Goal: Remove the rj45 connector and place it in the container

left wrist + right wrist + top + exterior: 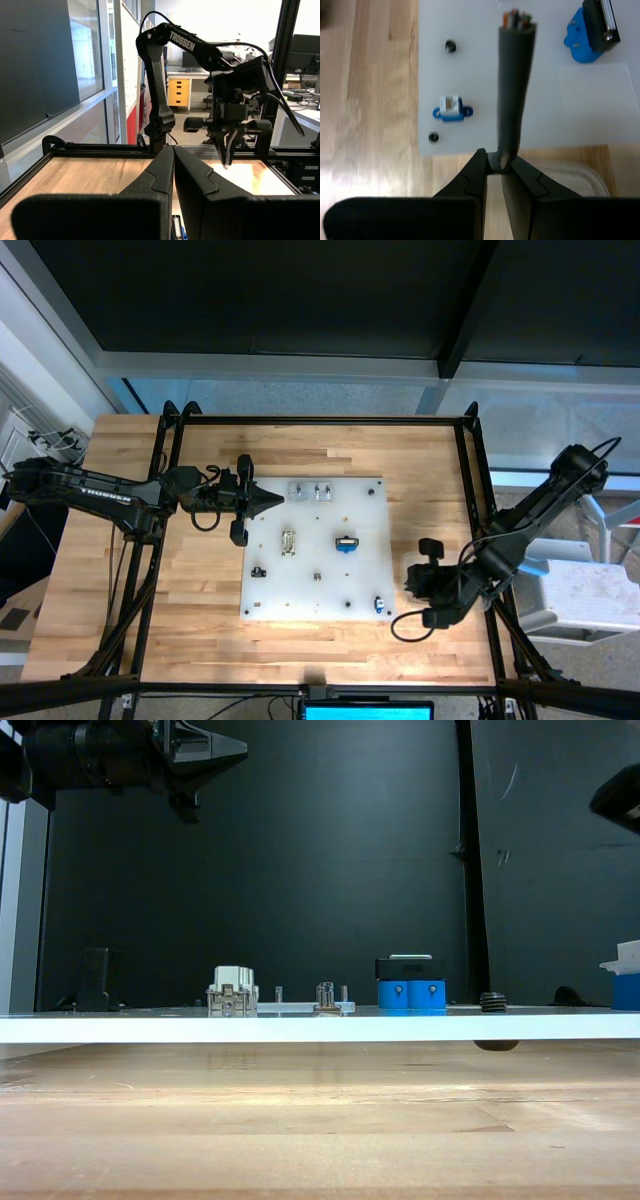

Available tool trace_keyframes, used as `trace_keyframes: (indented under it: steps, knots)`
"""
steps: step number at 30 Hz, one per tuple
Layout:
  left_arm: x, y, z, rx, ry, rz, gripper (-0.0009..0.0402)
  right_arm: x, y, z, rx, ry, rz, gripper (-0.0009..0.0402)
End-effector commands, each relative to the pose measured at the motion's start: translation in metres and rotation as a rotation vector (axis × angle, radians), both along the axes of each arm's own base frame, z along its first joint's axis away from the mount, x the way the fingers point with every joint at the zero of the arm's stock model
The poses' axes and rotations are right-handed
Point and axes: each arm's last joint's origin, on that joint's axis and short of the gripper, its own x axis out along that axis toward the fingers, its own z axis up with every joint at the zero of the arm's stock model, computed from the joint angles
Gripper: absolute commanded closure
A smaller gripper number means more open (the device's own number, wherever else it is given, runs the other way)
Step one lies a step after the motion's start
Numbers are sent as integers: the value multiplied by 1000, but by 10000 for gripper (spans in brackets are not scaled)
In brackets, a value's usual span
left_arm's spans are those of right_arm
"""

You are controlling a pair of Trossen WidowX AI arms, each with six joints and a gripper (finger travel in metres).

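rj45 connector (511,110) sits free of the blue jack (451,109) on the white board (470,50), clamped in the right gripper (496,162) just off the board's right edge, by the container (580,177). The next move, I judge, is to centre over the container and let go. The left gripper (262,500), fingers together, hangs above the board's left edge.

Grey-tailed rj45 connector (513,95) gripped, seemingly over container (581,173).

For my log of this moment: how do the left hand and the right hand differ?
The left hand is shut on nothing; the right hand is shut on the rj45 connector. The left hand hangs high over the left edge of the board, pointing level; the right hand points down by the container, off the board's right edge. Both are shut.
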Motion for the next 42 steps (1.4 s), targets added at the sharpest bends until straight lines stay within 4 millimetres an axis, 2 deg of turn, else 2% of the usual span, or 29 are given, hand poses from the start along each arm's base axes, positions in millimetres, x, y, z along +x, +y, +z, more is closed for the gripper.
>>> trace_keyframes:
  steps: [1,11,23,30,36,42]
  knots:
    - [0,0,0,0,0,0,393,-8,-4,2,5,30,-3,393]
    - [0,0,0,0,0,0,393,-39,-17,5,-8,126,-30,393]
    - [0,0,0,0,0,0,393,-68,-29,-13,40,216,-79,393]
    - [0,0,0,0,0,0,393,-74,-33,-24,39,308,-110,393]
    - [0,0,0,0,0,0,393,-74,-33,-25,37,310,-114,390]
    - [0,0,0,0,0,0,393,-75,-33,-25,43,310,-128,347]
